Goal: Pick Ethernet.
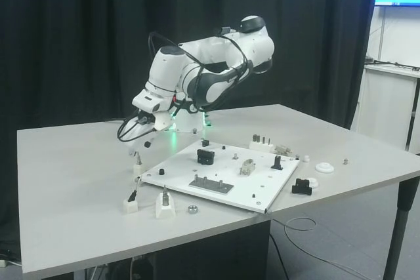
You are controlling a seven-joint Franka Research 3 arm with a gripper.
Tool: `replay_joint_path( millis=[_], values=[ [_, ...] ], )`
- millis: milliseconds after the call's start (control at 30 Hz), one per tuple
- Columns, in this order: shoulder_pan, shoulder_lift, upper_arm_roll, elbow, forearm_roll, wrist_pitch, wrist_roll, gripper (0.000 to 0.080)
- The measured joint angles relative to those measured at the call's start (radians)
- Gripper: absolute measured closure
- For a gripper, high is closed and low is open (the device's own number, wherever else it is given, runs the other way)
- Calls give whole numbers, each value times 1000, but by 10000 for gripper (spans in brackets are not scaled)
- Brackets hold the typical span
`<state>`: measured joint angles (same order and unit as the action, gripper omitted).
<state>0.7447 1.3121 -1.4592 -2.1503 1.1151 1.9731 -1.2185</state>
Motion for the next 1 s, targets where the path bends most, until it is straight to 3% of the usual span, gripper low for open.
replay_joint_path(
  millis=[1000],
  values=[
    [-10, 2, 57, -58, 74, 49, -44, 3]
  ],
)
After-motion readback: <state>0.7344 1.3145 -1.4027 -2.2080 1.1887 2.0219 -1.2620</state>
